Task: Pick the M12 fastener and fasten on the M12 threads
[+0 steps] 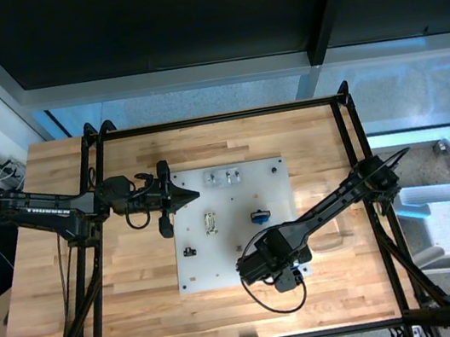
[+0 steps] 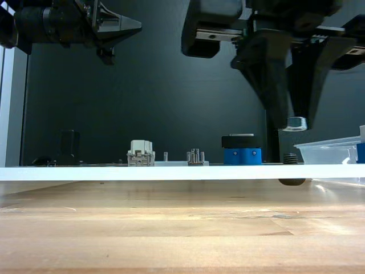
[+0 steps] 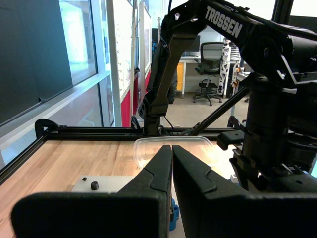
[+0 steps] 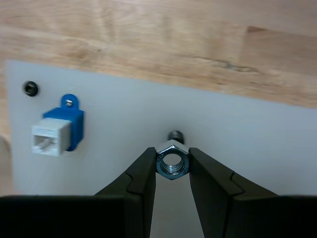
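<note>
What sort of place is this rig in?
Probably a robotics lab in an office: framed wooden bench, white board, office chairs behind. Left gripper hangs shut at board's left; right gripper holds nut above stud.

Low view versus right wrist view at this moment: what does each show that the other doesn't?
Low view only: the nut hangs clear above the black stud, not yet on it; the left gripper is parked high at the left. Right wrist view only: the nut's open bore, and the stud offset just beyond it. Both: the right gripper shut on the nut; stud bare.
</note>
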### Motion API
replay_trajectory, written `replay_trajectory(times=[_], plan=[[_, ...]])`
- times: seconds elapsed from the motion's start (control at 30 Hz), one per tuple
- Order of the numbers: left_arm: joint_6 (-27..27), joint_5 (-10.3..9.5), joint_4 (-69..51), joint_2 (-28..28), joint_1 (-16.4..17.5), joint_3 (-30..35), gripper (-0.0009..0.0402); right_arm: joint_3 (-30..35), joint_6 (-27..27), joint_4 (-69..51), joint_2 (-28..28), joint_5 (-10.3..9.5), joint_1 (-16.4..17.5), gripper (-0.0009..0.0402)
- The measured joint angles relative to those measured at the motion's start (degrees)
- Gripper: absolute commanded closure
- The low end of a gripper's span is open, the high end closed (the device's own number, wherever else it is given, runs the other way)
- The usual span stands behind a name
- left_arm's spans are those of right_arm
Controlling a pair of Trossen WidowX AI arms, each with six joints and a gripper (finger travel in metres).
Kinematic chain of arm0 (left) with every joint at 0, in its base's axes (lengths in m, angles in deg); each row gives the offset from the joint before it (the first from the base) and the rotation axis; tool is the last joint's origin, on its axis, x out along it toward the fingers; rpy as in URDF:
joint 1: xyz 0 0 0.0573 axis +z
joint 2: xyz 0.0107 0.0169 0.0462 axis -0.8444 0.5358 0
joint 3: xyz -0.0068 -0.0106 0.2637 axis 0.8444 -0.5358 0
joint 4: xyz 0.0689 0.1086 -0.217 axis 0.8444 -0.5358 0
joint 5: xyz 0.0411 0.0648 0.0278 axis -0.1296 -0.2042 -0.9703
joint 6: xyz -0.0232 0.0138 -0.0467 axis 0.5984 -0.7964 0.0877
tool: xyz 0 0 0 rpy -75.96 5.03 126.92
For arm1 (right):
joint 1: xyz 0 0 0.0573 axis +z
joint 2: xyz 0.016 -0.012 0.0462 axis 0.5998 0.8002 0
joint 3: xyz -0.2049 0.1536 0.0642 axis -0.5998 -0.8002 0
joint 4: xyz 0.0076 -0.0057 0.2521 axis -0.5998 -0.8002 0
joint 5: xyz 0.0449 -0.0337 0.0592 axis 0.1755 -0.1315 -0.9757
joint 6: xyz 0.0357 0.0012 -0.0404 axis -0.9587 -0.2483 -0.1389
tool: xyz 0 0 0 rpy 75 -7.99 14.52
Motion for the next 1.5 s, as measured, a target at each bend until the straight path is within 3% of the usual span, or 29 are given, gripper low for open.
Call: replay_trajectory(times=[0.77, 1.0, 1.37, 1.5], plan=[[-0.02, 0.02, 0.0, 0.0, 0.0, 0.0, 0.0393, -0.15, 0.0, 1.81, 2.51, 0.0, -0.52, 0.0358], [-0.02, 0.0, -0.02, 0.0, 0.0, 0.0, 0.0393, -0.33, -0.09, 2.58, 3.45, -1.33, -0.55, 0.0358], [-0.02, 0.0, -0.02, 0.02, 0.0, 0.0, 0.0393, -0.59, -0.2, 3.37, 3.72, -1.64, -0.55, 0.0358], [-0.02, 0.02, -0.02, 0.02, 0.0, 0.0, 0.0393, -0.61, -2.8, 3.45, 3.74, -1.62, -0.59, 0.0358]])
